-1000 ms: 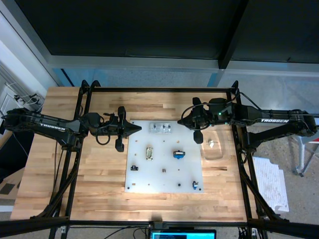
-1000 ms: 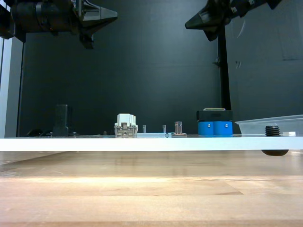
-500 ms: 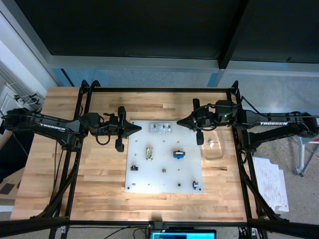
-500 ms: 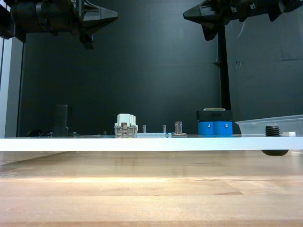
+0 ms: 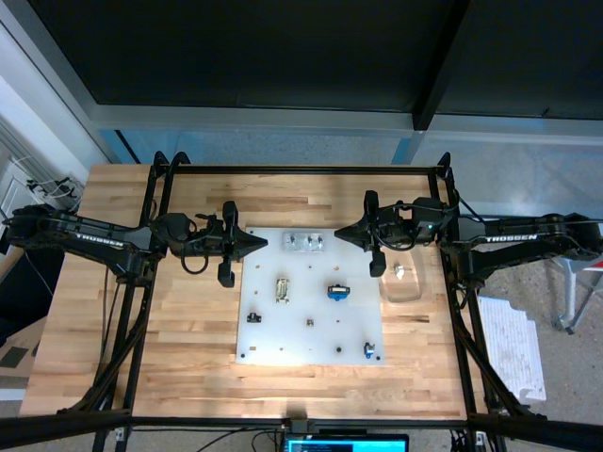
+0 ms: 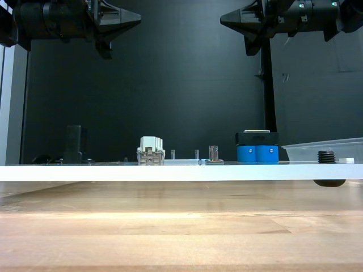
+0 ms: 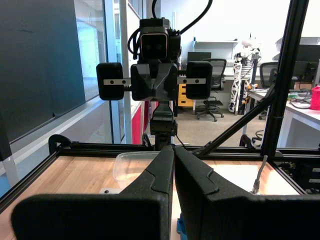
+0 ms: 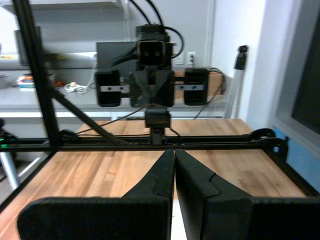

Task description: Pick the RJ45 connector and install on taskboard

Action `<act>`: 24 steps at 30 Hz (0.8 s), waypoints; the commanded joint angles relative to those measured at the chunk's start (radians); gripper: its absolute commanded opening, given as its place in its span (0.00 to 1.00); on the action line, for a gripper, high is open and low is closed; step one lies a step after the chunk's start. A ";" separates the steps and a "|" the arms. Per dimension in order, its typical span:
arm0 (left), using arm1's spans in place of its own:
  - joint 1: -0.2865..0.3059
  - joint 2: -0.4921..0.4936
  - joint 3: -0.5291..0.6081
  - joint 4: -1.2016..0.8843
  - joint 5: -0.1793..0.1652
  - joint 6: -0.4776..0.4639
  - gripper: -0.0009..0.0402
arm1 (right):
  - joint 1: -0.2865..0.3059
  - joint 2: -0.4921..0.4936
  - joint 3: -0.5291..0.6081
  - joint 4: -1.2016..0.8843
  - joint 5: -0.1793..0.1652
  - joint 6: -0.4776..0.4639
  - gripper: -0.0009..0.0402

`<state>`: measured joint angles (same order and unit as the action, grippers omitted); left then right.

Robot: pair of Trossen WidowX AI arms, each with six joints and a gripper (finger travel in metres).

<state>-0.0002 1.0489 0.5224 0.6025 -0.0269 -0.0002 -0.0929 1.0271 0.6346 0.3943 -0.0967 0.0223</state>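
The table (image 5: 188,330) is carrying the white board (image 5: 292,330), with the clear tray (image 5: 415,294) lying just off its right edge. I am holding my left gripper (image 5: 263,243) high over the board's far left edge and my right gripper (image 5: 338,232) high over its far right corner, both clenched on nothing. The blue jack (image 5: 369,352) is sitting at the board's near right corner and a pale shape (image 5: 399,272) is lying in the tray; I cannot tell where the connector is.
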 commanded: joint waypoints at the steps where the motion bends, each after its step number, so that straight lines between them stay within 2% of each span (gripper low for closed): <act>1: 0.000 0.000 0.000 0.000 0.000 0.000 0.02 | 0.002 0.001 -0.013 0.023 0.004 0.001 0.02; 4: 0.000 0.000 0.000 0.000 0.000 0.000 0.02 | 0.019 0.000 -0.016 0.032 0.056 0.000 0.02; 5: 0.000 0.000 0.000 0.000 0.000 0.000 0.02 | 0.023 0.000 -0.015 0.036 0.060 -0.001 0.02; 9: 0.000 0.000 0.000 0.000 0.000 0.000 0.02 | 0.026 0.000 -0.015 0.031 0.032 0.000 0.02; 17: 0.000 0.000 0.000 0.000 0.000 0.000 0.02 | 0.028 0.000 -0.018 0.026 0.034 -0.001 0.02; 21: 0.000 0.000 0.000 0.000 0.000 0.000 0.02 | 0.028 0.000 -0.019 0.010 0.051 -0.001 0.02; 24: 0.000 0.000 0.000 0.000 0.000 0.000 0.02 | 0.028 0.000 -0.020 0.010 0.051 -0.001 0.02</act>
<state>-0.0002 1.0489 0.5224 0.6025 -0.0273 -0.0002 -0.0650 1.0271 0.6140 0.4034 -0.0456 0.0212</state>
